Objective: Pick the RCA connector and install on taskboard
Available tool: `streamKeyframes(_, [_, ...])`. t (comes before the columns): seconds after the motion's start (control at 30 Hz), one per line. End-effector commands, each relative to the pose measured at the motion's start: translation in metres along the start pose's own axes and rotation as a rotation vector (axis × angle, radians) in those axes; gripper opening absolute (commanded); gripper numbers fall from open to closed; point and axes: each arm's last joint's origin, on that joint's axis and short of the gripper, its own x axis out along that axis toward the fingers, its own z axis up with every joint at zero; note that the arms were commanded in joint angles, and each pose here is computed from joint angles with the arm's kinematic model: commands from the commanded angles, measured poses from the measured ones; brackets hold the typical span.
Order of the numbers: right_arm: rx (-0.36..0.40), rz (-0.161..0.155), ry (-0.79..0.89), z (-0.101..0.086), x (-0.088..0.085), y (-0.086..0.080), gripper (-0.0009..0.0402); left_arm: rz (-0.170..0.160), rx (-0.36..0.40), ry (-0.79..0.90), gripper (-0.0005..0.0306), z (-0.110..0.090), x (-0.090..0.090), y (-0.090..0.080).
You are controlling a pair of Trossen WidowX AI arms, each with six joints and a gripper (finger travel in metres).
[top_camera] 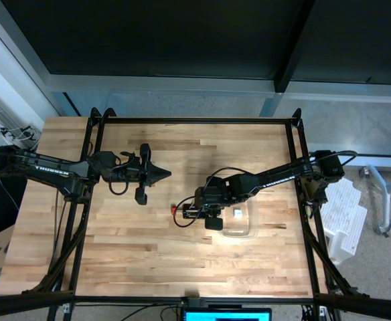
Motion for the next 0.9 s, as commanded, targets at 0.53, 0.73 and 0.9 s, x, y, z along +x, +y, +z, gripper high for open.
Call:
streamKeyframes(0.53, [0.014, 0.009, -0.053, 0.005, -0.020, -0.001, 0.0131, 0.000, 0.000, -0.001, 0.0000, 0.000, 0.000, 0.000])
streamKeyframes(0.73, [0.012, 0.008, -0.045, 0.001, -0.037, -0.003, 0.0163, 0.000, 0.000, 0.000, 0.0000, 0.000, 0.000, 0.000])
streamKeyframes(0.9, [0.010, 0.009, -0.041, -0.002, -0.049, -0.004, 0.0170, 0.000, 0.000, 0.000, 0.0000, 0.000, 0.000, 0.000])
